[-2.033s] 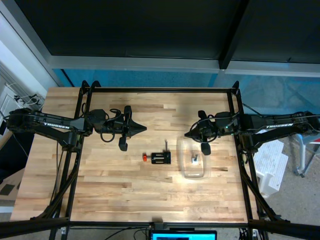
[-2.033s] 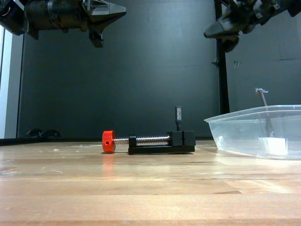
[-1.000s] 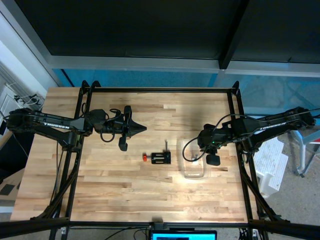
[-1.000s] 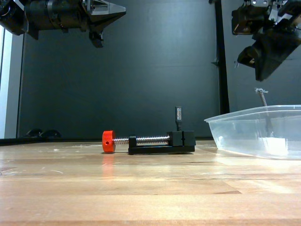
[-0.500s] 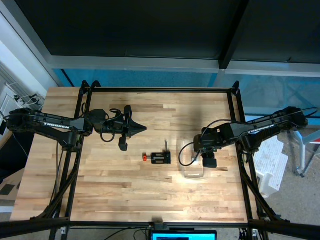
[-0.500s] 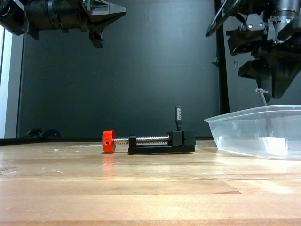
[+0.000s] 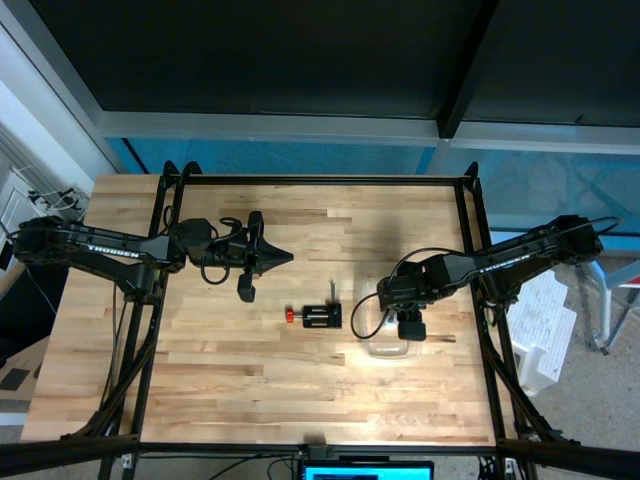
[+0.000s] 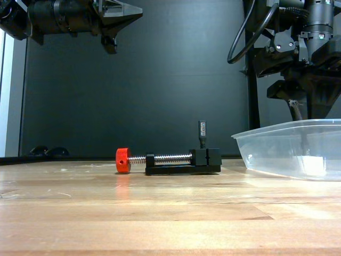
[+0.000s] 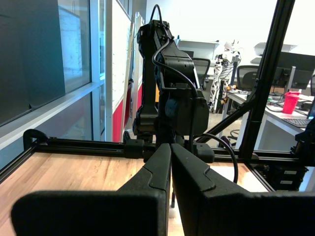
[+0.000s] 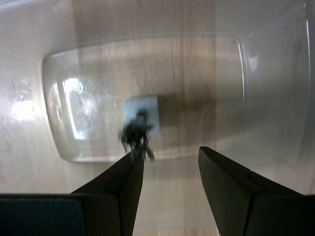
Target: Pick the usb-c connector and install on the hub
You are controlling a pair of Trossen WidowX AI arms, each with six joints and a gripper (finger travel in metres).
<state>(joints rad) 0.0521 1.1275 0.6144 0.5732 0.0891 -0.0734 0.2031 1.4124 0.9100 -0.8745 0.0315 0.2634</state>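
Note:
The usb-c connector (image 10: 137,131) stands free on a small pale block inside a clear plastic tray (image 10: 54,98), its frayed cable stub (image 8: 296,108) pointing up. My right gripper (image 10: 170,160) points straight down over the tray (image 7: 385,352), open, its left fingertip close beside the connector and nothing held. The hub (image 8: 202,130) stands upright in a small black vise with a red knob (image 7: 318,316) at the table's middle. My left gripper (image 7: 287,257) hangs high over the left half, shut and empty, pointing right.
The tray's walls (image 8: 266,149) rise around the connector, right of the vise (image 8: 176,160). Black frame posts stand at the back corners (image 7: 470,175). Bare wood lies along the near edge.
My right arm has swung from a level pose to pointing down, moved over the tray and lowered toward the connector. The left arm, vise and connector have not moved.

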